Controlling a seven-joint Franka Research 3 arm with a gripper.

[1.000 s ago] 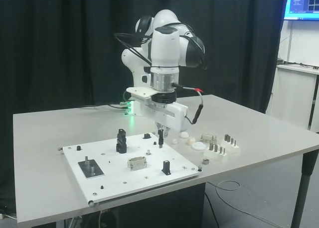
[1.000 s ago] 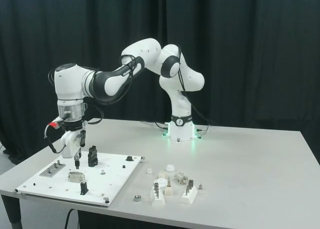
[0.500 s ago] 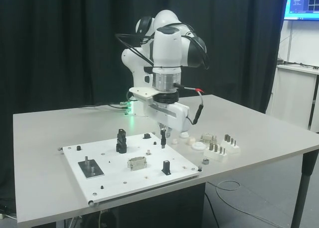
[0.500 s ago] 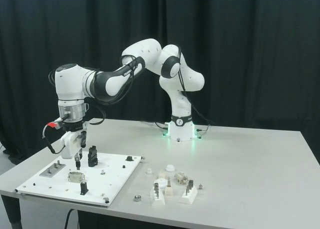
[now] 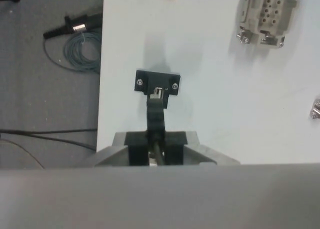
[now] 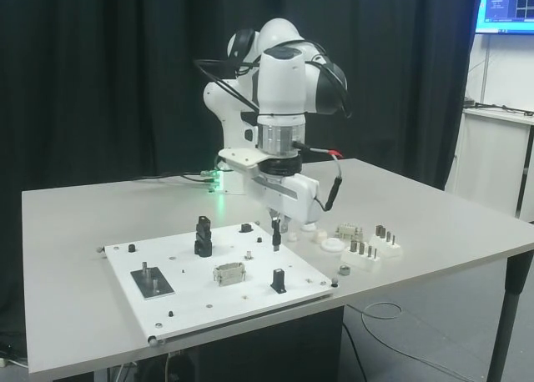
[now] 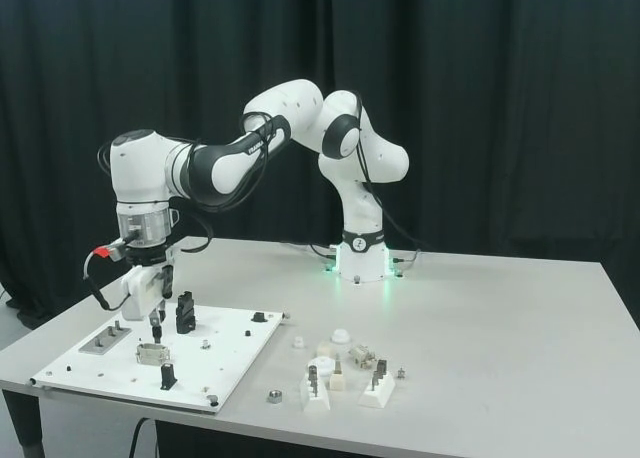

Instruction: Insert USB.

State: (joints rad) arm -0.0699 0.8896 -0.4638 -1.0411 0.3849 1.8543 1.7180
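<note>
USB plug [image 5: 155, 120] pinched in the end effector [image 5: 154, 156], fingers closed narrow on its black body, long axis vertical, metal tip pointing down. In the wrist view the tip sits over the black socket block [image 5: 157, 83] on the white board [image 5: 215, 104]; whether it touches or hangs just above, cannot tell. In the first room view the plug [image 6: 276, 233] hangs clear above the board [image 6: 188, 294], and the black upright socket [image 6: 278, 280] stands at roughly 6 o'clock from it, near the board's front edge. So the move turns on this: socket lies below and slightly toward the front edge from the end effector [image 6: 276, 223], plug axis needs to stay lined up with the socket opening before going down. Only one arm, no choice there.

Around: grey multi-pin connector [image 5: 266, 14] on the board, at 2 o'clock from the socket in the wrist picture; black bracket [image 6: 202, 237] at 9 o'clock from the end effector in the first room view; white fixtures with pins [image 6: 371, 244] on the grey counter [image 6: 67, 232] at 3 o'clock; green cable coil [image 5: 80, 51] on the floor past the board edge.

No readable writing or brand on the plug, socket or board.
</note>
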